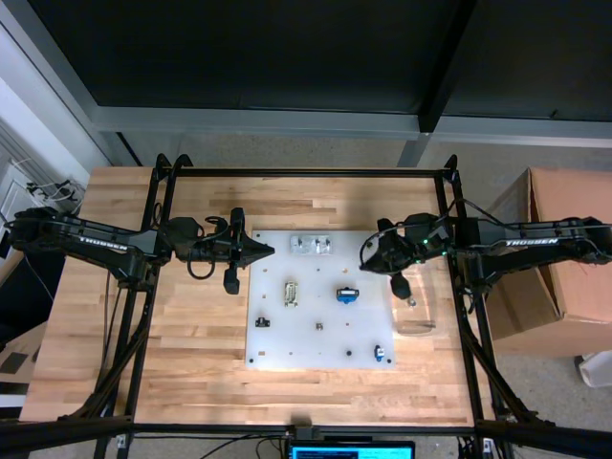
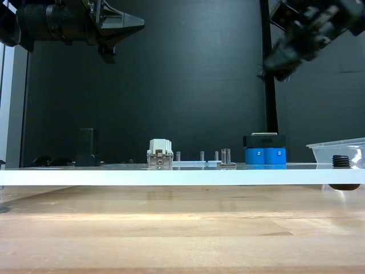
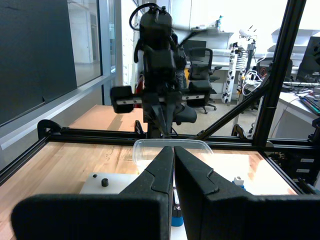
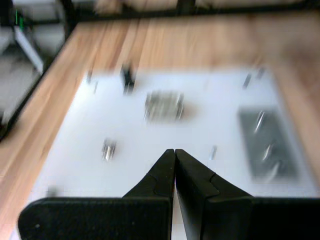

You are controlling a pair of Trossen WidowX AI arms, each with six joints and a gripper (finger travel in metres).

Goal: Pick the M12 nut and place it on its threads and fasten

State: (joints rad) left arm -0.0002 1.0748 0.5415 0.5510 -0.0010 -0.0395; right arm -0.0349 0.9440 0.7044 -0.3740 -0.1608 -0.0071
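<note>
The black ribbed stud [image 2: 341, 161] stands bare near the board's near right edge [image 1: 380, 354]. A small silver nut [image 1: 412, 301] seems to lie free in the clear tray [image 1: 421, 323], right of the board. My left gripper [image 1: 266, 251] hovers high over the board's left edge, pointing right, its fingers [image 3: 160, 172] shut on nothing. My right gripper [image 1: 365, 258] hangs above the board's far right part, left of the tray, with its fingertips [image 4: 167, 165] pressed together and nothing in them. Both grippers are well above the board in the low view, the left gripper [image 2: 140, 23] and the right gripper [image 2: 272, 67].
The white board [image 1: 273, 344] carries a beige connector [image 1: 290, 294], a blue block [image 1: 346, 295], a silver plate [image 1: 312, 246] and a small silver post [image 1: 316, 326]. A cardboard box [image 1: 559, 258] stands off the table to the right. A black frame [image 1: 306, 173] rims the table.
</note>
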